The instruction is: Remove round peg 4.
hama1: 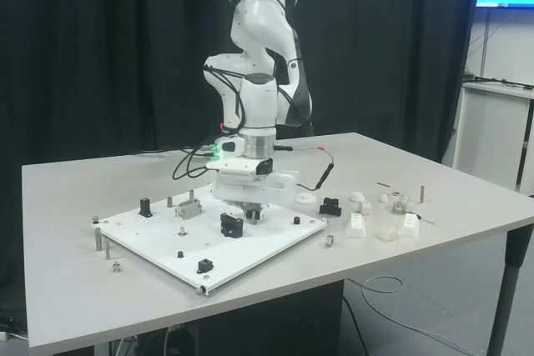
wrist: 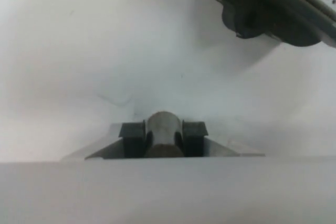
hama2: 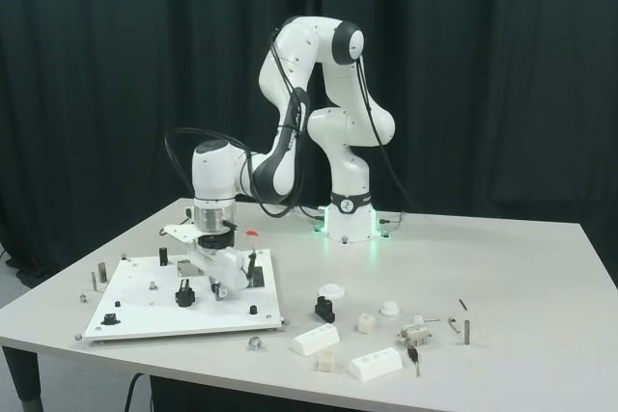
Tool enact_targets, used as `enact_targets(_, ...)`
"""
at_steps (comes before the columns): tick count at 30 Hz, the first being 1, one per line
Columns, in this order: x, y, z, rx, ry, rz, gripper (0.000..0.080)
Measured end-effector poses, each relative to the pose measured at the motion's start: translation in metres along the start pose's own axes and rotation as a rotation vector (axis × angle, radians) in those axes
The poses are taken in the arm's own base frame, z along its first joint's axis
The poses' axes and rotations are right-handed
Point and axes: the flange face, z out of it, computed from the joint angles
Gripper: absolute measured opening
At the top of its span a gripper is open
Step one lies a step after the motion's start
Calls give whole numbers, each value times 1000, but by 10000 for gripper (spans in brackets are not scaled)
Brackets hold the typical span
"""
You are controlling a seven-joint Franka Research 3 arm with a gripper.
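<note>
Peg in tool, above white board.
Tool (wrist: 164,141) is closed on the grey peg (wrist: 163,129), which sits between both fingertips, over the board (hama1: 250,256) on the bench (hama1: 75,206).

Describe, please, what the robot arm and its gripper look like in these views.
The arm is white with rounded segments and black joint sections; black cables loop beside its wrist. A green light glows at its base and near the wrist. The gripper has black finger pads on grey metal fingers.
</note>
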Motion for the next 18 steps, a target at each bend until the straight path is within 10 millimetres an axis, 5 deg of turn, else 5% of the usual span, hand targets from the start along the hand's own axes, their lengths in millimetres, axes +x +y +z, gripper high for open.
enact_targets(18, 13, 4, -38, 4, -21, 20, 146)
